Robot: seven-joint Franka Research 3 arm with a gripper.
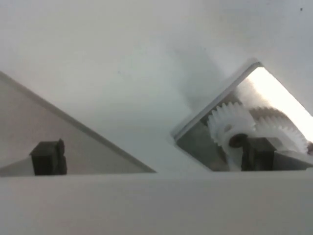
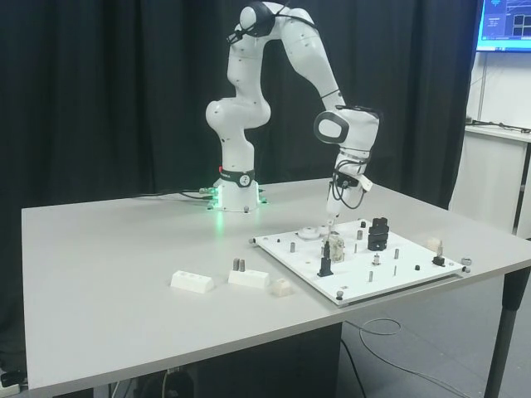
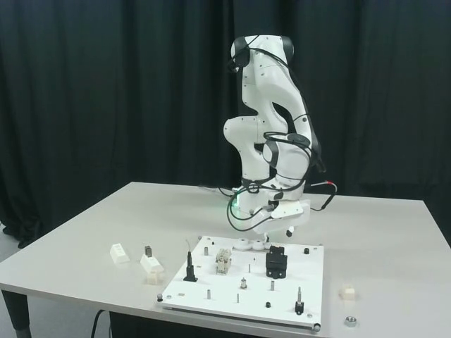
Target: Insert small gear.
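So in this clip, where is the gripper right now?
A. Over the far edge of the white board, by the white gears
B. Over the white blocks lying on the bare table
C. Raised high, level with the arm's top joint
A: both room views put the gripper low over the far edge of the white board, just above the white gears.

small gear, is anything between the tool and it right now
Nothing visible. In the wrist view the tool is already at the small gear, which sits meshed beside a larger gear on the metal plate.
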